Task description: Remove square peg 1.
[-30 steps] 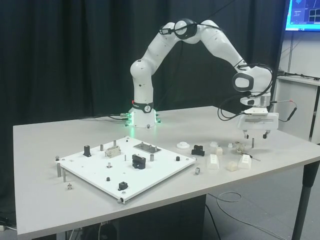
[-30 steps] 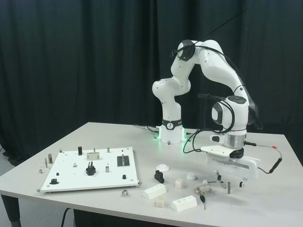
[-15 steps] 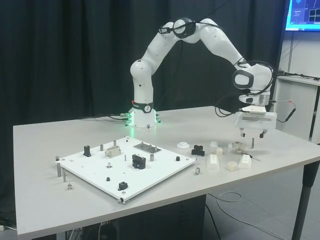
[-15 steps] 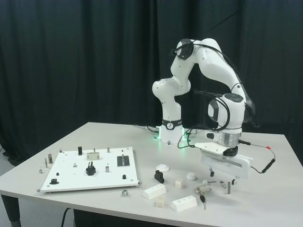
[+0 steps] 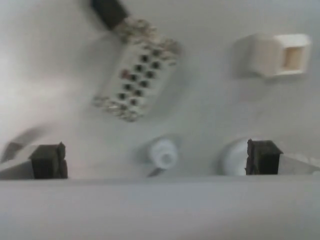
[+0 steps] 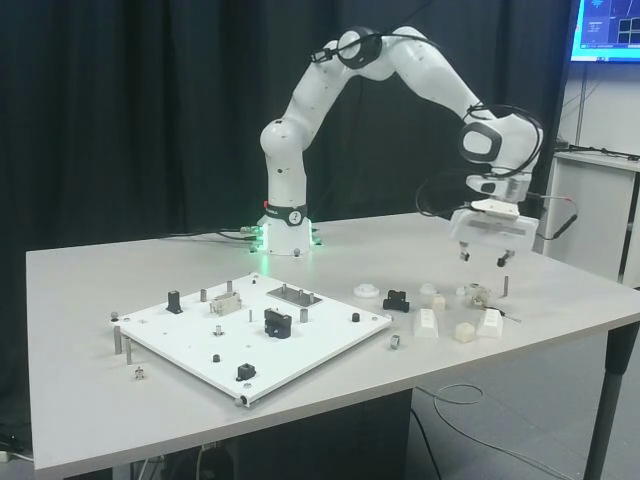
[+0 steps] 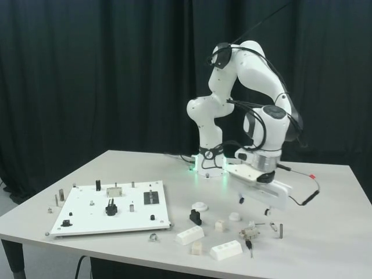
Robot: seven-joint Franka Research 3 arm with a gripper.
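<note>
White arm [image 6: 400, 60] reaches out over the grey table [image 6: 100, 290], its gripper [image 6: 483, 259] hanging above the loose parts with fingers spread wide and nothing between them. A small upright grey peg [image 6: 505, 284] stands on the table beside those parts, off the white board [image 6: 330, 330]. Below the fingertips in the wrist view lie a pin connector [image 5: 136, 75], a hollow white block [image 5: 280, 54] and a small white cap [image 5: 162, 151].
</note>
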